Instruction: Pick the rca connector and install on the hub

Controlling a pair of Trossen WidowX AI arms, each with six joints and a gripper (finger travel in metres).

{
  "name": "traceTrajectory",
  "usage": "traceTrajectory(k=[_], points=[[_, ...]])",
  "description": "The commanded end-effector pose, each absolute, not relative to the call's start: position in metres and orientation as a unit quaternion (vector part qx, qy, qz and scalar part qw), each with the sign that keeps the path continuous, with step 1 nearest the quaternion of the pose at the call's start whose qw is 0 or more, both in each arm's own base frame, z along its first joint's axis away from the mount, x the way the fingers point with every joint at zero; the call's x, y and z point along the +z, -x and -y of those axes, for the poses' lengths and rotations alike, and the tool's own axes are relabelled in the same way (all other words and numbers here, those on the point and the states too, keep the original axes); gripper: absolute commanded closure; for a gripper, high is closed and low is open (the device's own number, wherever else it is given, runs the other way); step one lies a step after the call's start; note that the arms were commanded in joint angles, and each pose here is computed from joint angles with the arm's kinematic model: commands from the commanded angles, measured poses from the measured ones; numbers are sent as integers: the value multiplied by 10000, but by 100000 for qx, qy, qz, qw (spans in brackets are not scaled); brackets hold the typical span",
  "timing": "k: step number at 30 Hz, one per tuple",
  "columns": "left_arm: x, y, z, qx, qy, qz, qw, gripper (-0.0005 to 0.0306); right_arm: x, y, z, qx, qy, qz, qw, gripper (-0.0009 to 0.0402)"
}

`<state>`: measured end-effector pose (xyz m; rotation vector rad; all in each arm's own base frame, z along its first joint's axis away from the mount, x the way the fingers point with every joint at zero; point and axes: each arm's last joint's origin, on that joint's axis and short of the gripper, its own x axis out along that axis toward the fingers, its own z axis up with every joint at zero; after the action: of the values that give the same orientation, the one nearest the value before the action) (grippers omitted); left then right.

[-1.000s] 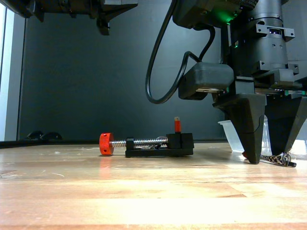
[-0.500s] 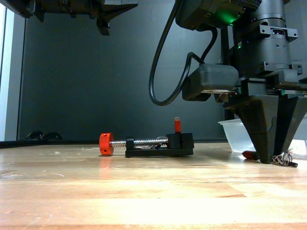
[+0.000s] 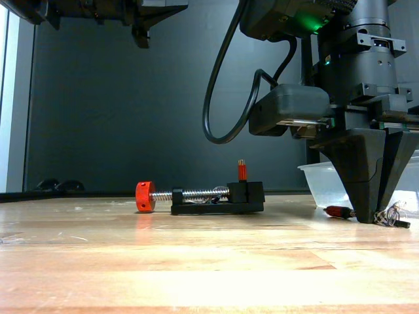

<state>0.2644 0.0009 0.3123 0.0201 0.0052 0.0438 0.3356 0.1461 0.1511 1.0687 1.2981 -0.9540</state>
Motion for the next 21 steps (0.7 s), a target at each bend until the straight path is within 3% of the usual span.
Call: traceTrajectory(k=[1, 10, 21], points=[[3123, -2645, -10, 2191, -1025, -242, 99970, 300, 1655, -3309, -1433, -37961, -43055, -56725, 59055, 393], [3123, -2645, -10, 2191, -1025, -242, 99970, 300, 2164, -3183, -1265, -31654, -40118, -55343, 65770, 393], [3123, -2645, -9, 2172, -1025, -241, 99971, 300, 2520, -3127, -942, -23326, -30933, -58938, 70890, 393]])
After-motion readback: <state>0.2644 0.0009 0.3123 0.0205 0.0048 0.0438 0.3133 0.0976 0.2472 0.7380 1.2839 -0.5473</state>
